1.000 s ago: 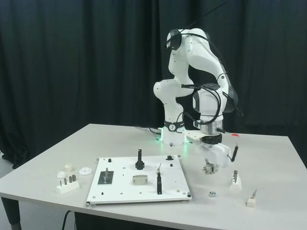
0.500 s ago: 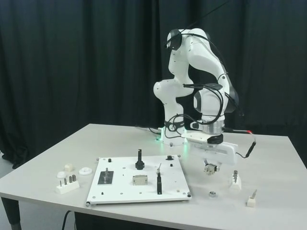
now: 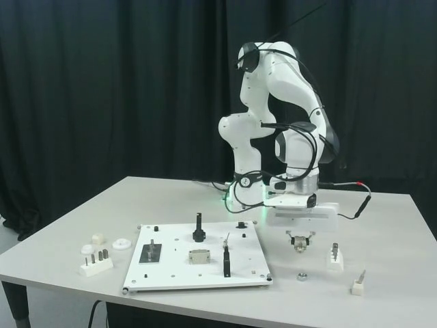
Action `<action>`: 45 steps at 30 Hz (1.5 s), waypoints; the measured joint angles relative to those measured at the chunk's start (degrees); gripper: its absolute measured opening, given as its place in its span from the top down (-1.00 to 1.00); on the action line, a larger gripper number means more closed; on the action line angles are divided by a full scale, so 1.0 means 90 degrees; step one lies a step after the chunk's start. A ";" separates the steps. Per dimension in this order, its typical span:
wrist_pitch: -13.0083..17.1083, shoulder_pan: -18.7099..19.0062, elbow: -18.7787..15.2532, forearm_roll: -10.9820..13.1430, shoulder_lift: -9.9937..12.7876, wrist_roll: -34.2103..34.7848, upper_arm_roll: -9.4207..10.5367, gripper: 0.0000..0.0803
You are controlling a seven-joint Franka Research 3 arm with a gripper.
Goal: Place waterproof.
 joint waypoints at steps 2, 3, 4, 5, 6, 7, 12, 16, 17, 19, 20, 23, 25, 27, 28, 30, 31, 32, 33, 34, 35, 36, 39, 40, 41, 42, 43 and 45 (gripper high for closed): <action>0.0000 -0.0017 -0.0010 0.0000 0.0019 -0.0432 -0.0004 0.22; 0.0000 -0.0027 -0.0015 0.0000 0.0029 -0.0610 -0.0007 0.22; 0.0000 -0.0040 -0.0023 0.0000 0.0039 -0.0761 -0.0008 0.22; 0.0000 -0.0056 -0.0030 0.0000 0.0048 -0.0898 -0.0008 0.22; 0.0000 -0.0071 -0.0038 0.0000 0.0057 -0.1018 -0.0008 0.22; 0.0000 -0.0086 -0.0044 0.0000 0.0066 -0.1129 -0.0008 0.22; -0.0005 -0.0166 -0.0075 0.0000 0.0107 -0.1626 -0.0008 0.22; -0.0048 -0.0222 -0.0085 0.0000 0.0154 -0.1835 -0.0008 0.22; -0.0063 -0.0235 -0.0086 0.0000 0.0166 -0.1891 -0.0007 0.22; -0.0086 -0.0260 -0.0087 0.0000 0.0190 -0.2020 -0.0006 0.22; -0.0093 -0.0270 -0.0088 0.0000 0.0201 -0.2077 -0.0006 0.22; -0.0101 -0.0299 -0.0097 0.0002 0.0238 -0.2278 -0.0005 0.22; -0.0101 -0.0317 -0.0111 0.0007 0.0255 -0.2400 0.0001 0.22; -0.0101 -0.0336 -0.0127 0.0015 0.0267 -0.2515 0.0011 0.22; -0.0101 -0.0345 -0.0135 0.0020 0.0272 -0.2557 0.0018 0.22; -0.0101 -0.0363 -0.0148 0.0034 0.0284 -0.2630 0.0035 0.22; -0.0101 -0.0374 -0.0153 0.0041 0.0290 -0.2665 0.0048 0.22; -0.0101 -0.0388 -0.0158 0.0051 0.0295 -0.2694 0.0065 0.22; -0.0101 -0.0402 -0.0161 0.0063 0.0300 -0.2711 0.0083 0.22; -0.0101 -0.0424 -0.0163 0.0082 0.0305 -0.2729 0.0111 0.22; -0.0101 -0.0440 -0.0165 0.0095 0.0309 -0.2743 0.0131 0.22; -0.0101 -0.0456 -0.0166 0.0110 0.0313 -0.2757 0.0151 0.22; -0.0101 -0.0505 -0.0167 0.0143 0.0322 -0.2801 0.0209 0.22; -0.0101 -0.0522 -0.0167 0.0152 0.0324 -0.2822 0.0228 0.22; -0.0101 -0.0538 -0.0167 0.0160 0.0326 -0.2850 0.0247 0.22; -0.0101 -0.0552 -0.0167 0.0168 0.0329 -0.2875 0.0265 0.22; -0.0100 -0.0565 -0.0167 0.0176 0.0332 -0.2900 0.0280 0.22; -0.0099 -0.0585 -0.0167 0.0206 0.0339 -0.2931 0.0304 0.22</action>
